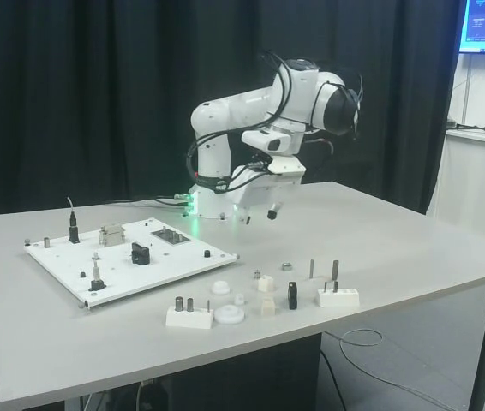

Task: Pick round peg 3.

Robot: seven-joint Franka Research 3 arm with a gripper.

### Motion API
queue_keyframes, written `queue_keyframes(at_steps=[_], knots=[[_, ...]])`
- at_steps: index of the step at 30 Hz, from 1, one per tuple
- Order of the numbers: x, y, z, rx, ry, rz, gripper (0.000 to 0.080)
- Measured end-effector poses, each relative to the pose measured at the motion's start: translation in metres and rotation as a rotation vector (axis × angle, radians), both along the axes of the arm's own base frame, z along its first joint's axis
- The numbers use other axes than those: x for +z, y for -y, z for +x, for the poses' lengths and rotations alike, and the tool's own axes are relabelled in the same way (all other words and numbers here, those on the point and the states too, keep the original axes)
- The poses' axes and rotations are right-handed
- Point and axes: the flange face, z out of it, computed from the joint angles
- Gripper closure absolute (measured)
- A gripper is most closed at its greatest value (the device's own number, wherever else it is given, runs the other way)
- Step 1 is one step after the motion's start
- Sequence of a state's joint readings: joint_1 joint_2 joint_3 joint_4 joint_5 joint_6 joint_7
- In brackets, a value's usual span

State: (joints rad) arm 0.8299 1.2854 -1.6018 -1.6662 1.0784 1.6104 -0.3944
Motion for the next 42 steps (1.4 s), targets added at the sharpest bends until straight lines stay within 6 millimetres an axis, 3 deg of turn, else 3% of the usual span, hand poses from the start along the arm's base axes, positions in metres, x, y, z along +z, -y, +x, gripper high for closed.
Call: queue_keyframes(at_steps=[18, 42], knots=[[0.000, 0.052, 0.009, 0.176, -0.042, 0.002, 0.0003], [-0.020, 0.092, 0.008, 0.235, -0.071, 0.012, 0.0003]])
